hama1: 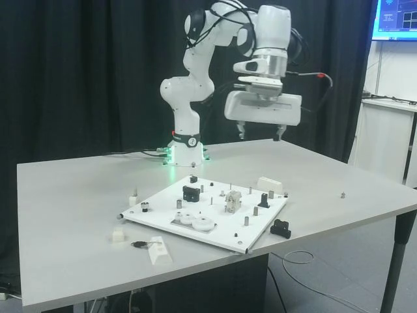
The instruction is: Pick BNC.
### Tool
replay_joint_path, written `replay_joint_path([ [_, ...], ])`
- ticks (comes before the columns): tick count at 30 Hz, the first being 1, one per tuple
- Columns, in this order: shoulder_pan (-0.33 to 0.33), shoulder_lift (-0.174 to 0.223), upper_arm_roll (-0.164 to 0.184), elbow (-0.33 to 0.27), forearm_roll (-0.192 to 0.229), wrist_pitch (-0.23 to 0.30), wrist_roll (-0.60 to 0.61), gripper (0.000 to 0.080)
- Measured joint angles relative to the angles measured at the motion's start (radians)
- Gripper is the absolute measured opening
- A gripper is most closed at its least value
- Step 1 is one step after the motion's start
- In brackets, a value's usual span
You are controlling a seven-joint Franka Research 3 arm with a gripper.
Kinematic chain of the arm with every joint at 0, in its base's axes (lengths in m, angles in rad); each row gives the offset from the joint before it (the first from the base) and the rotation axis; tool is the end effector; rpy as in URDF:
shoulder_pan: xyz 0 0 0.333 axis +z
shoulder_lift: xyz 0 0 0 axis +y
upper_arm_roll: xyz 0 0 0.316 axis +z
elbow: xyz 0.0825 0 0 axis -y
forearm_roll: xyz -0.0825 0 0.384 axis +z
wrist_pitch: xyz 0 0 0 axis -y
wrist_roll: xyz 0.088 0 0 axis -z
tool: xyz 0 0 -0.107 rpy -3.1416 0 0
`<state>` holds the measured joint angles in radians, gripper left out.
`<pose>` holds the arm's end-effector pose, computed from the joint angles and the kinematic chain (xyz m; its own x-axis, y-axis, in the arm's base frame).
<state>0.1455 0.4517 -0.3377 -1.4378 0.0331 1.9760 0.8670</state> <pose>0.6912 -0.0918 0.4544 0.5069 -0.8476 0.1570 -0.8573 -0.5146 -0.0100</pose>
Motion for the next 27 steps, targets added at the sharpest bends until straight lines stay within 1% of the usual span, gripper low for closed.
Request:
replay_joint_path([
  [5,0.015,0.0,0.036,0.006,0.0,-0.025,0.063,0.08],
  [12,0.06,0.0,0.068,0.009,0.0,-0.063,0.165,0.08],
  [18,0.116,0.0,0.085,0.011,0.0,-0.092,0.269,0.08],
  [27,0.224,0.001,0.087,0.012,0.0,-0.125,0.425,0.08],
])
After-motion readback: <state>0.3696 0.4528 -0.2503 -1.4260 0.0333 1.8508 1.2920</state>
